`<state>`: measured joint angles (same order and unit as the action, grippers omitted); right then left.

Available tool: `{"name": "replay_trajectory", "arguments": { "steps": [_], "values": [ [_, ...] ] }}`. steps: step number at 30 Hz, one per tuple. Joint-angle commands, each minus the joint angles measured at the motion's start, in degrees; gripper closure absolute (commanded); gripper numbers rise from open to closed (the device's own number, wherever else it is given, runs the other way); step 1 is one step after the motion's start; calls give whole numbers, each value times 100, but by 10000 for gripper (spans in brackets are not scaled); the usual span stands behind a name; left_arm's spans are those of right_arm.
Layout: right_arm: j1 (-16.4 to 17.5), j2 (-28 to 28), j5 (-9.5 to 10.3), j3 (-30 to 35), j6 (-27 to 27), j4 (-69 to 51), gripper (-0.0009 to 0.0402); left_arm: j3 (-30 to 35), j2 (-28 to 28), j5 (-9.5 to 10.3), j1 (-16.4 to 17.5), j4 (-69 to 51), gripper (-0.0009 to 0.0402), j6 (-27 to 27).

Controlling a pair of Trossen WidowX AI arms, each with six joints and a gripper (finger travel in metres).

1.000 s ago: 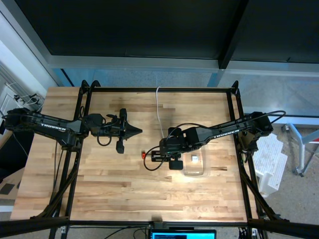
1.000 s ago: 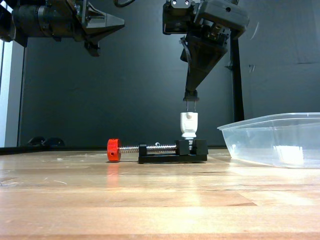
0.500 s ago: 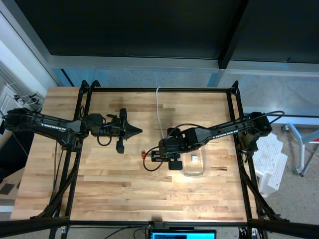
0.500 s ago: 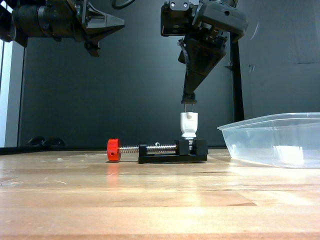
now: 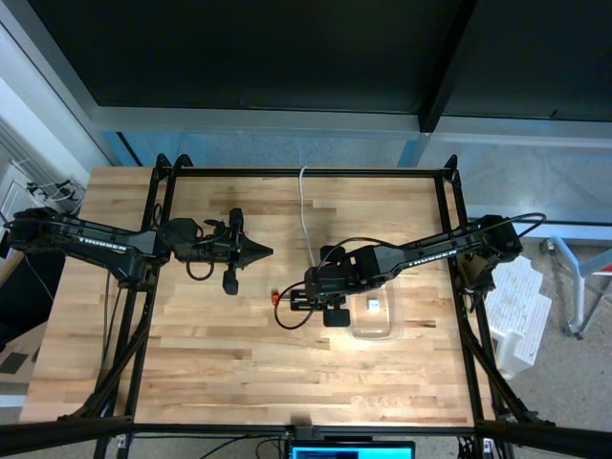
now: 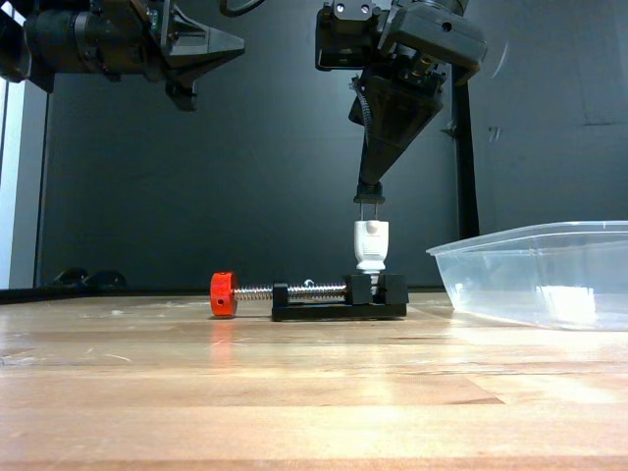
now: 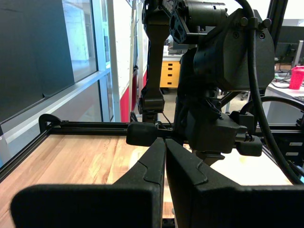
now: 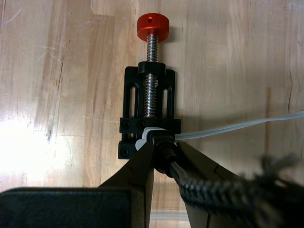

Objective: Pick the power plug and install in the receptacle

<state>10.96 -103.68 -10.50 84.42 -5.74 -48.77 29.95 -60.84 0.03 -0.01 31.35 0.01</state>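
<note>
Wood planks form the table, and near its middle lies a black vise, its red knob pointing toward the left edge, clamping the white receptacle upright. The right gripper points straight down over it, its fingers closed narrowly on the dark plug. The plug's prongs reach down to the receptacle's top face; whether they have entered cannot be told. A white cable runs from the receptacle toward the far edge. A clear tray sits just beside the vise, toward the right edge, with a small white cube inside. The left gripper hovers high over the table's left half, tips pressed together, holding nothing.
</note>
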Motion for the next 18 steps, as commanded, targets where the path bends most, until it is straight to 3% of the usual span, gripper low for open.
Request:
{"name": "replay_trajectory", "arguments": {
  "steps": [1,18],
  "values": [
    [-2,2,4,-9,7,-26,393,0,-2,0,2,2,393,-2],
    [0,46,9,-4,-24,-26,393,0,-2,0,0,2,393,0]
  ]
}}
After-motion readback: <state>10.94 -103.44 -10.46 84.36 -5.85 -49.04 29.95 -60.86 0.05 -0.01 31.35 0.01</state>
